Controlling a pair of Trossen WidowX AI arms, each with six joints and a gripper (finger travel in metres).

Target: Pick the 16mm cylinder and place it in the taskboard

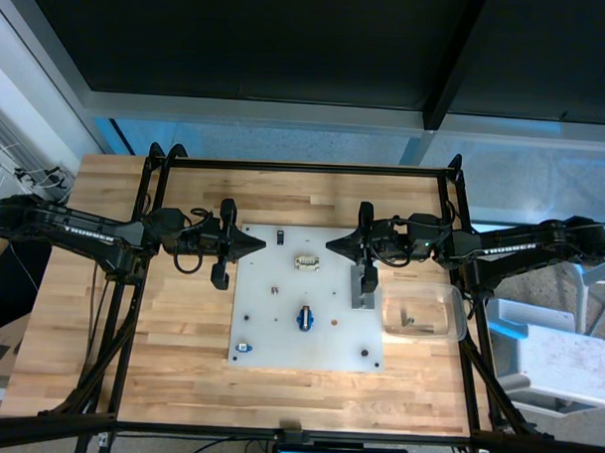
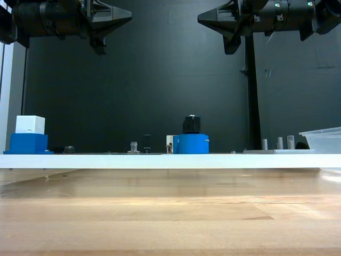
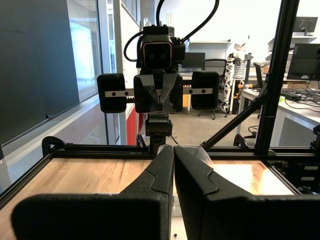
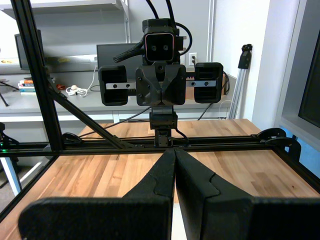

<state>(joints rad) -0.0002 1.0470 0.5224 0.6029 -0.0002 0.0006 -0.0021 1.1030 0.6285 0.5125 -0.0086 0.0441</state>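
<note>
The taskboard (image 1: 279,325) is a white square plate in the middle of the wooden table; in the low view it shows as a white edge (image 2: 160,160). A tiny dark peg, the 16mm cylinder (image 1: 410,317), lies inside the clear bin to the right of the board. My left gripper (image 1: 264,241) hangs shut and empty high over the board's far left edge (image 2: 129,17). My right gripper (image 1: 329,245) faces it, also shut and empty, over the far right part (image 2: 200,20). Each wrist view shows its own closed fingers (image 3: 160,170) (image 4: 160,172) and the other arm beyond.
On the board stand a blue fitting (image 1: 304,318), a grey block (image 1: 363,286), a beige connector (image 1: 305,260) and a small blue-and-white block (image 1: 241,347). The clear bin (image 1: 456,316) touches the board's right edge. A black frame (image 1: 305,168) surrounds the table.
</note>
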